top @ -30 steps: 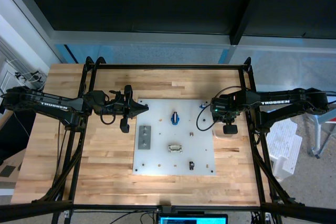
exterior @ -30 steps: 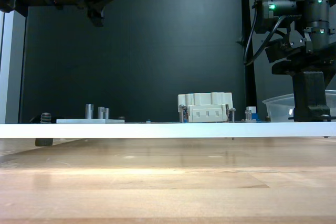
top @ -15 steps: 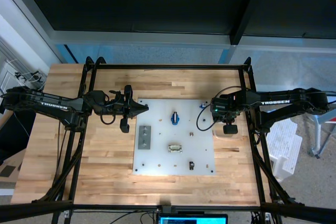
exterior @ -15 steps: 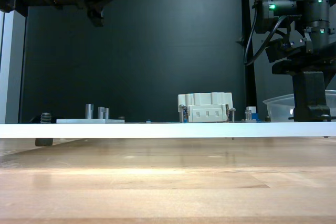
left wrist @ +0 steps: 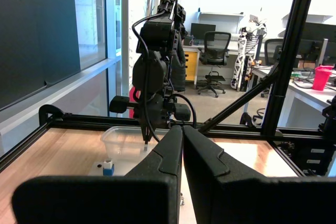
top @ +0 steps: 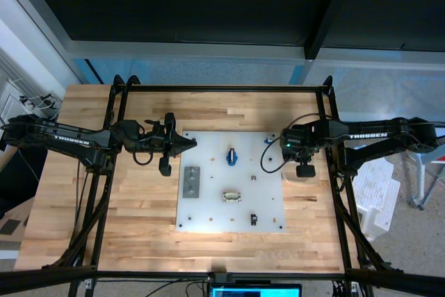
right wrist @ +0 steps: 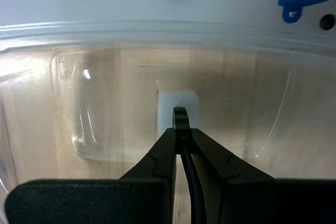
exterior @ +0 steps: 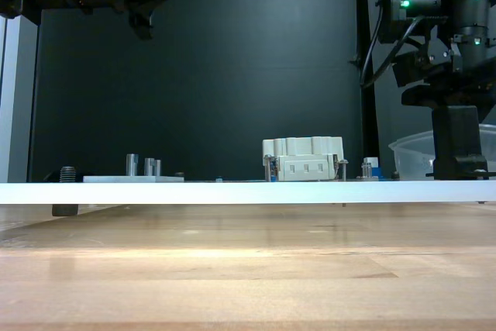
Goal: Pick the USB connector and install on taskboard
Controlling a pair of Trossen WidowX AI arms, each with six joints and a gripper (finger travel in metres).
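One wooden table (top: pixel 125 220) carries one flat white taskboard (top: pixel 208 206) at its middle. Two black arms reach in, the left arm (top: pixel 62 135) and the right arm (top: pixel 375 133). One clear plastic tub (right wrist: pixel 63 103) sits just beside the board's right edge. The left gripper (top: pixel 189 142) hangs high near the board's far left corner, its two fingers pressed together on nothing. The right gripper (right wrist: pixel 180 128) points down over the tub, fingers pinched on the USB connector (right wrist: pixel 180 115), a small black tip with a thin cable. The board holds one grey block (top: pixel 191 181), one blue upright part (top: pixel 231 156), one silver multi-pin connector (top: pixel 232 197) and one small black socket (top: pixel 254 219).
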